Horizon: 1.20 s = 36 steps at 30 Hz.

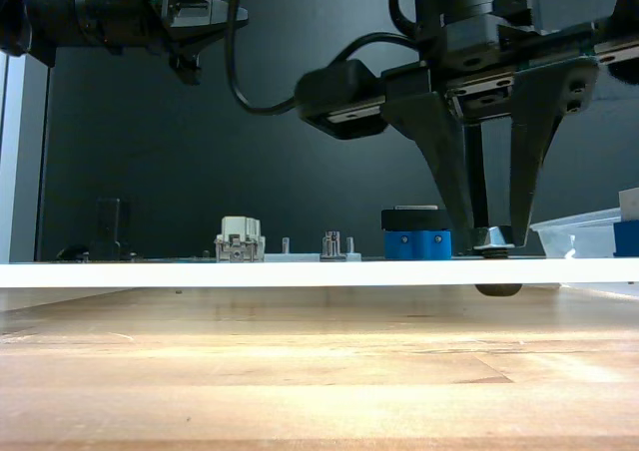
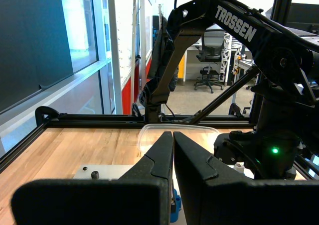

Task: Pick the M12 fastener and fasten on the M12 threads

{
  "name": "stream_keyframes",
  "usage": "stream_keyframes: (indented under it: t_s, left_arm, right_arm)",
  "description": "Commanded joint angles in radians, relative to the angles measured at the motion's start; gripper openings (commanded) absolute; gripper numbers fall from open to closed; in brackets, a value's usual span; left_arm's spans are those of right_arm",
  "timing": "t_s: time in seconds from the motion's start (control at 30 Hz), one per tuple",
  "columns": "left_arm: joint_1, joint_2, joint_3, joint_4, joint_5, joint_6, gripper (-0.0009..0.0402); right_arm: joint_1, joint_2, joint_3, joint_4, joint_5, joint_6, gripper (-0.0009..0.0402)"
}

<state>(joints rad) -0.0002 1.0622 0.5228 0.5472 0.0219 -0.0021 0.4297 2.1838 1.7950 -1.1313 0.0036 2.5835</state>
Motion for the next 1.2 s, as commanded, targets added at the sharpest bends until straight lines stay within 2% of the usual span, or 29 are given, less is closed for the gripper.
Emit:
stream_keyframes:
  t_s: [0.03, 0.33, 0.67, 1.2]
  left_arm:
    - [0.0, 0.0, 0.0, 0.0, 0.0, 0.0, 0.0]
    - [0.0, 0.0, 0.0, 0.0, 0.0, 0.0, 0.0]
    - [0.0, 0.0, 0.0, 0.0, 0.0, 0.0, 0.0]
    - [0.0, 0.0, 0.0, 0.0, 0.0, 0.0, 0.0]
  right_arm:
    - [0.0, 0.0, 0.0, -0.001, -0.004, 0.113, 0.002]
    - [0.002, 0.0, 0.0, 0.0, -0.004, 0.391, 0.002]
    - [0.005, 0.0, 0.0, 0.0, -0.004, 0.559, 0.002]
    - [0.009, 0.0, 0.0, 0.002, -0.004, 0.55, 0.002]
